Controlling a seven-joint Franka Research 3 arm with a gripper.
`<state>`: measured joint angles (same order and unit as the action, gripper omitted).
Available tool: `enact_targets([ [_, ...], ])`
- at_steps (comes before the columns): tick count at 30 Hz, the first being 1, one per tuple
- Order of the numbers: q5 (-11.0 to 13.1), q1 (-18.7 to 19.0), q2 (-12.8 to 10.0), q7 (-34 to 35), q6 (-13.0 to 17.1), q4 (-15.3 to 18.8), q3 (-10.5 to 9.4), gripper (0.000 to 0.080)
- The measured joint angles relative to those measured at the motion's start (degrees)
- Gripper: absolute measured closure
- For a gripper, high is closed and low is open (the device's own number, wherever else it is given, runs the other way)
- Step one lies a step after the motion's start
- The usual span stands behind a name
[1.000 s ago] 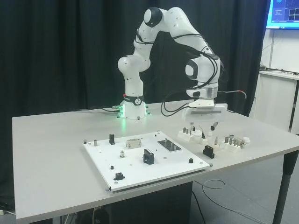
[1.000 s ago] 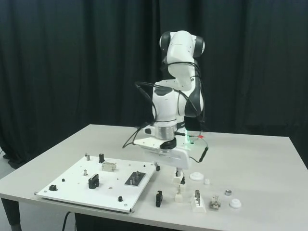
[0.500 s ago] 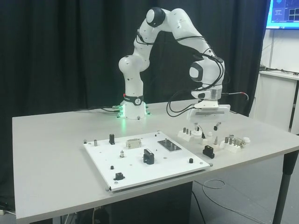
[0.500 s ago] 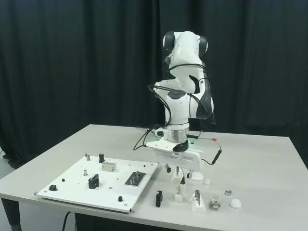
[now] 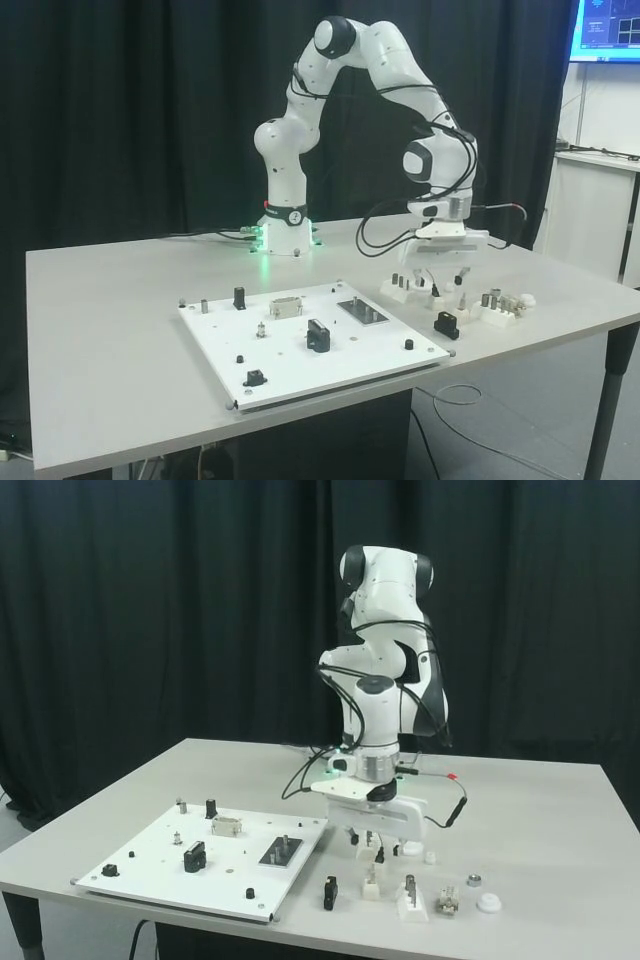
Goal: Pick USB.
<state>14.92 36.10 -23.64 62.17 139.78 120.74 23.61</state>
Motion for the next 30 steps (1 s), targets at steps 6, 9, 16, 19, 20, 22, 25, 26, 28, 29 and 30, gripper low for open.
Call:
enact_targets([
  [6, 0.0, 0.0, 0.0, 0.0, 1.4, 1.3, -0.56, 0.0003],
  [9, 0.1, 0.0, 0.0, 0.0, 2.0, 1.8, -0.9, 0.0003],
  [16, 0.2, -0.1, 0.0, 0.0, 3.2, 2.8, -1.91, 0.0003],
  [19, 0.2, -0.1, 0.0, 0.1, 3.8, 3.3, -2.24, 0.0003],
  [20, 0.2, -0.1, 0.0, 0.1, 4.0, 3.4, -2.34, 0.0003],
  [22, 0.2, -0.1, 0.0, 0.2, 4.6, 3.7, -2.52, 0.0003],
  [25, 0.2, -0.1, 0.0, 0.3, 5.1, 4.0, -2.76, 0.0003],
  [26, 0.2, -0.2, 0.0, 0.3, 5.2, 4.1, -2.8, 0.0003],
  [28, 0.2, -0.2, 0.0, 0.4, 5.5, 4.3, -2.85, 0.0003],
  [29, 0.2, -0.2, 0.0, 0.4, 5.7, 4.4, -2.87, 0.0003],
  [30, 0.2, -0.2, 0.0, 0.4, 6.0, 4.5, -2.88, 0.0003],
])
